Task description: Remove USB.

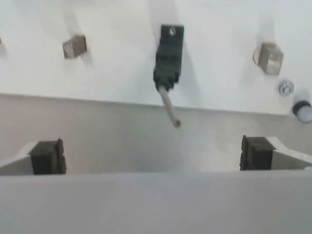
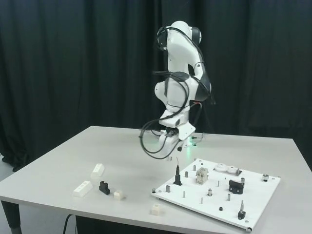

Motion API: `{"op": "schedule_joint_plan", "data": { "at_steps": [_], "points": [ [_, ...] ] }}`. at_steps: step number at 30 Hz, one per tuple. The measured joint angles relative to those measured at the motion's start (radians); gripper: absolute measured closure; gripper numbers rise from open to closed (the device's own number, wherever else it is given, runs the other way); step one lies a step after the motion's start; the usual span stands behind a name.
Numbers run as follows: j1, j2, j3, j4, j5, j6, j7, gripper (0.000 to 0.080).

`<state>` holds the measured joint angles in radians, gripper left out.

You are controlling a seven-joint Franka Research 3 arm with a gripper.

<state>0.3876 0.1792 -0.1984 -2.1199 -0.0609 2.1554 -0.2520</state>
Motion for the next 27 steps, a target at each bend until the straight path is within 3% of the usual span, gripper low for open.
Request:
{"op": "schedule_joint_plan", "data": {
  "at_steps": [13,27],
  "points": [
    [0.045,-0.007,0.007,-0.043,-0.082,0.088,0.081,0.0003],
    [0.042,-0.001,0.008,-0.059,-0.089,0.125,0.083,0.0003]
  ]
}}
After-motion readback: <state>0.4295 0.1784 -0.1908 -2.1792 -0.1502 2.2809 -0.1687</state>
